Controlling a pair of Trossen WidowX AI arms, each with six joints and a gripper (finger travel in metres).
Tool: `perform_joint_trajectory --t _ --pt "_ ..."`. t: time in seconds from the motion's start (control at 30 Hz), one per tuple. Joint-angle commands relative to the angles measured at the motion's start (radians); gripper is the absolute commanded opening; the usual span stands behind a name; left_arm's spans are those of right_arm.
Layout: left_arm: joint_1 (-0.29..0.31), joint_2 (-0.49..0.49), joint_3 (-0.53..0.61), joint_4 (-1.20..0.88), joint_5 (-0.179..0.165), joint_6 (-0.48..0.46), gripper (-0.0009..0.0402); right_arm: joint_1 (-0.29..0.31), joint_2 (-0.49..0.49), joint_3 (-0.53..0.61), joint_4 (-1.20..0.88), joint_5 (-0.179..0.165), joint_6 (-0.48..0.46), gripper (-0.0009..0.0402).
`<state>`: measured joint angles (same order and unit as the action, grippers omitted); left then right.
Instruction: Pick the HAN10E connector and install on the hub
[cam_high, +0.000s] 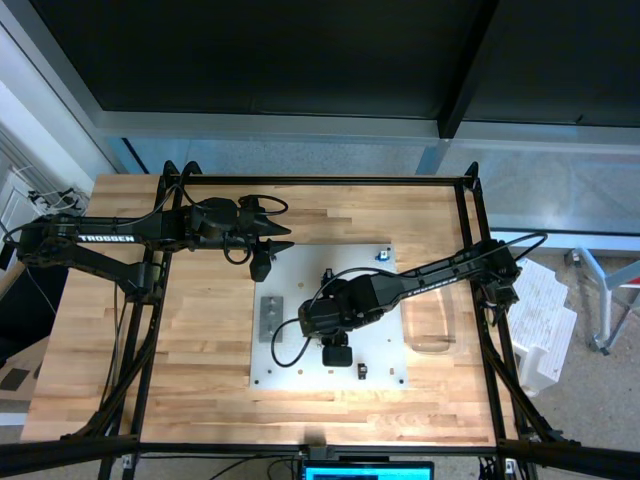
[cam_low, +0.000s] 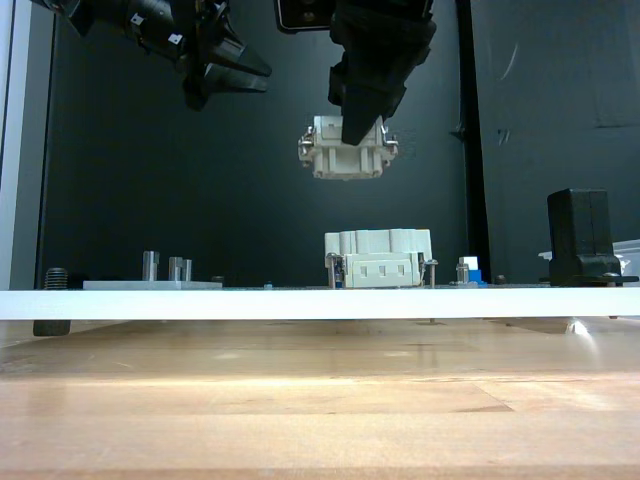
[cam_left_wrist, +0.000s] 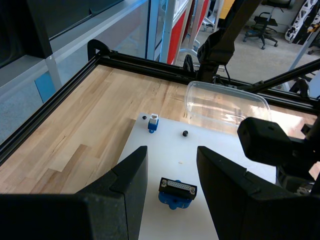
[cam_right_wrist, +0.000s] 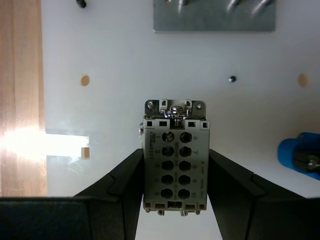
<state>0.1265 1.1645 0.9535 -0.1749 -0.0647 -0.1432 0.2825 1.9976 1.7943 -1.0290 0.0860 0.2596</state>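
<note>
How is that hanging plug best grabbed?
Pinch the HAN10E connector by its long flat sides from above, as the right end effector does over the hub; metal ends stay free. The left end effector hangs open by the hub's far-left corner.
</note>
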Motion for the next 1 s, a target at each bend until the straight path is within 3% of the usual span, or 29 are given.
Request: perform_joint_trajectory --t 0.03,1.0 --pt "0.0 0.0 0.001 0.0 0.0 0.0 0.0131 0.01 0.0 -0.008 0.0 0.002 0.013 0.0053" --pt "0.0 0.0 0.001 0.0 0.0 0.0 0.0131 0.028 -0.001 -0.137 0.107 0.0 0.038 0.0053"
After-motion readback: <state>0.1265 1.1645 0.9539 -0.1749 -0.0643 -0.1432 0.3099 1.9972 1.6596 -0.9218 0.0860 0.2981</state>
